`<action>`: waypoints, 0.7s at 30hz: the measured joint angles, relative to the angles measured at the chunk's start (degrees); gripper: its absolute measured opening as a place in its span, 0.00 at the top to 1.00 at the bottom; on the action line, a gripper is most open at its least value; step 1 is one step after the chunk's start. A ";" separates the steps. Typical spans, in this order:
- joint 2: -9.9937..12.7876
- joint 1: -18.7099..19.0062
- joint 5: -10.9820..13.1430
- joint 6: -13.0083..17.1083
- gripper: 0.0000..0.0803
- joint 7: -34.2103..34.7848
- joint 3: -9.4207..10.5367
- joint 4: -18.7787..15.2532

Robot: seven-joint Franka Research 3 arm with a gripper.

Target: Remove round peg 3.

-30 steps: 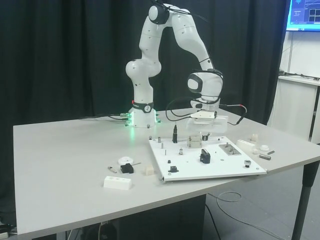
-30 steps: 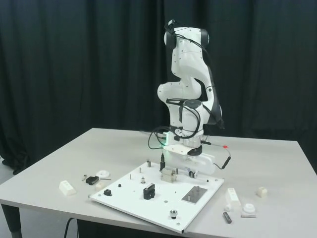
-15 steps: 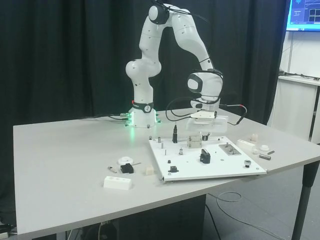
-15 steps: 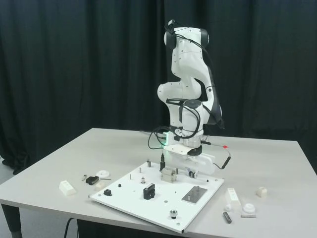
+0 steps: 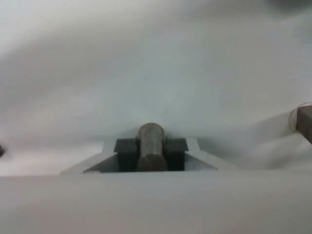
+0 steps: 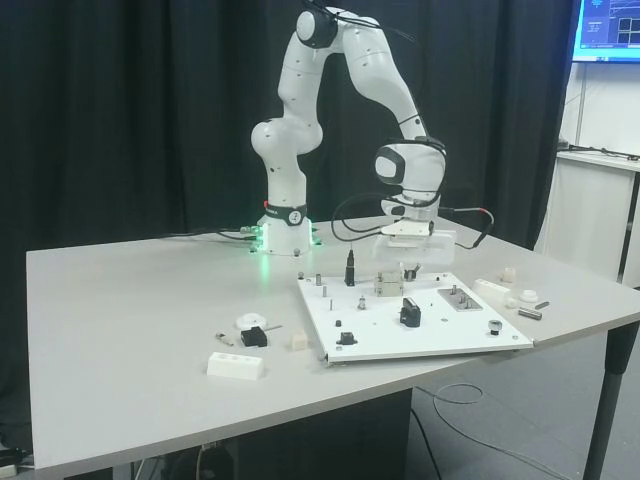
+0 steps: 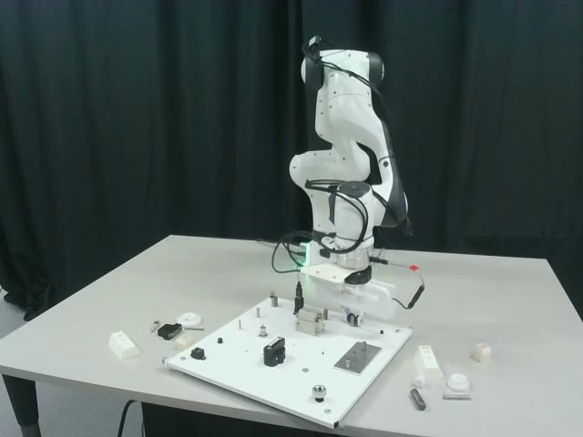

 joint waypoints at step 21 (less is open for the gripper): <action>-5.31 -0.64 -1.15 -5.80 0.86 -0.42 -0.18 0.42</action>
